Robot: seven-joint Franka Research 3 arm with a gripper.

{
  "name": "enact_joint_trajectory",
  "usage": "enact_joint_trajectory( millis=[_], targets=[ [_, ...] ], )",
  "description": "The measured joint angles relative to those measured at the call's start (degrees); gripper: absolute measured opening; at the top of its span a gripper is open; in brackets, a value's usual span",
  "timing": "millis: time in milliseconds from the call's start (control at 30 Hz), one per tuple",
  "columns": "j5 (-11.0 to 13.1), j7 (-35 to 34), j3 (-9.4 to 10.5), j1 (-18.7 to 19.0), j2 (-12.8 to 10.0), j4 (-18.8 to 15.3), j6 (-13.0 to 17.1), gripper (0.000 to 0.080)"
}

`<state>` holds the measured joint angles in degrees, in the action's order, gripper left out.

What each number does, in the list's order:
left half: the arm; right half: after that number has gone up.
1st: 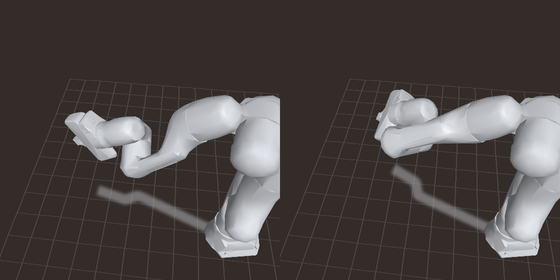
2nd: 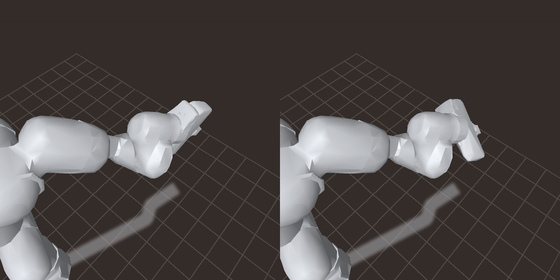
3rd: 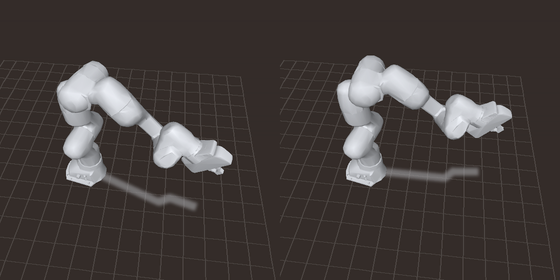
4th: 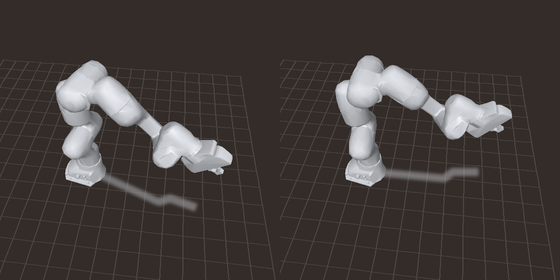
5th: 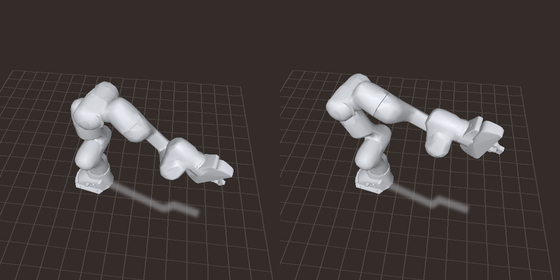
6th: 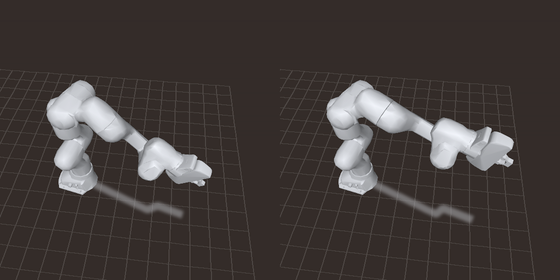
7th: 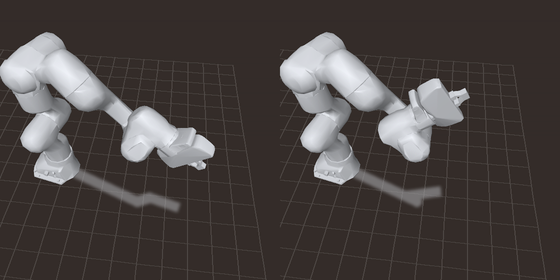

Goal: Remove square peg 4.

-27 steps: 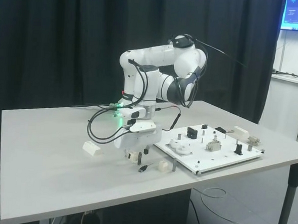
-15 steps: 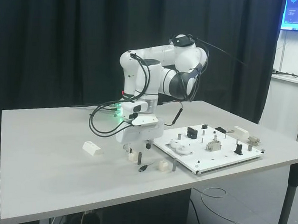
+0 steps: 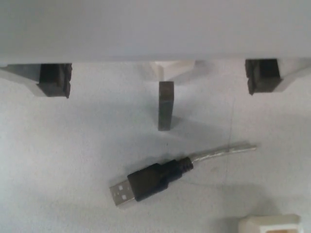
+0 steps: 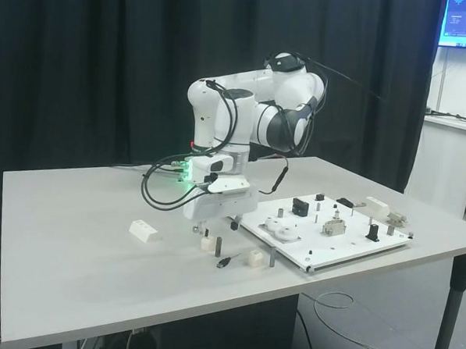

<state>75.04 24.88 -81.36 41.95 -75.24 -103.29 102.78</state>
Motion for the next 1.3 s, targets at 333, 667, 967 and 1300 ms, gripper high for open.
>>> enact_joint_trajectory(
  millis=[333, 667, 967, 1300],
  targets=[
    [0.0, -1.6, -0.28, 0.3, 0.0, 0.1, 0.0, 0.08],
    [-0.2, -3.4, -1.29, 1.1, 0.1, 0.3, -1.2, 0.08],
    [-0.2, -6.2, -3.71, 2.9, 0.4, 1.0, -5.2, 0.08],
    [0.7, -11.7, -5.81, 6.2, 1.4, 2.9, -10.7, 0.08]
  ],
)
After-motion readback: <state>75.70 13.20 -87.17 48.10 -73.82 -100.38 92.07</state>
